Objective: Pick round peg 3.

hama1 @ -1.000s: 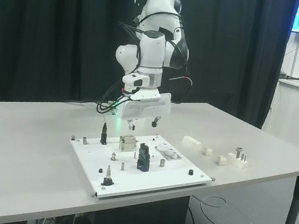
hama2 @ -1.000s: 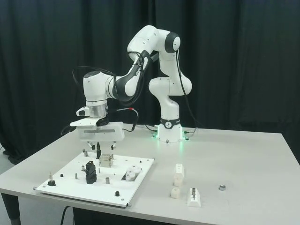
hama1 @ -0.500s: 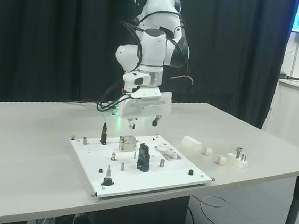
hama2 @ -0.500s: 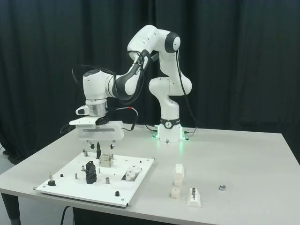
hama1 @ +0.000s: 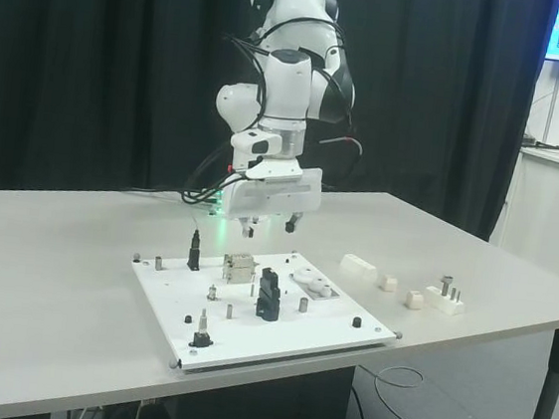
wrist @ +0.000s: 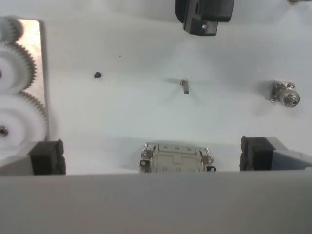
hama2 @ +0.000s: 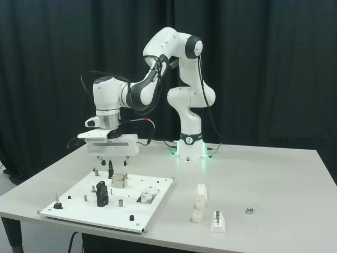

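hovering above the white assembly board (hama1: 278,319), the gripper (hama1: 268,227) is spread and empty. nothing is picked yet; which post on the board is round peg 3, i cannot tell. descent and grasp remain.

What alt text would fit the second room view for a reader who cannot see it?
A white robot arm reaches over a grey table, its gripper hovering empty, jaws apart, above a white assembly board studded with small parts. Small white blocks sit on the table beside the board.
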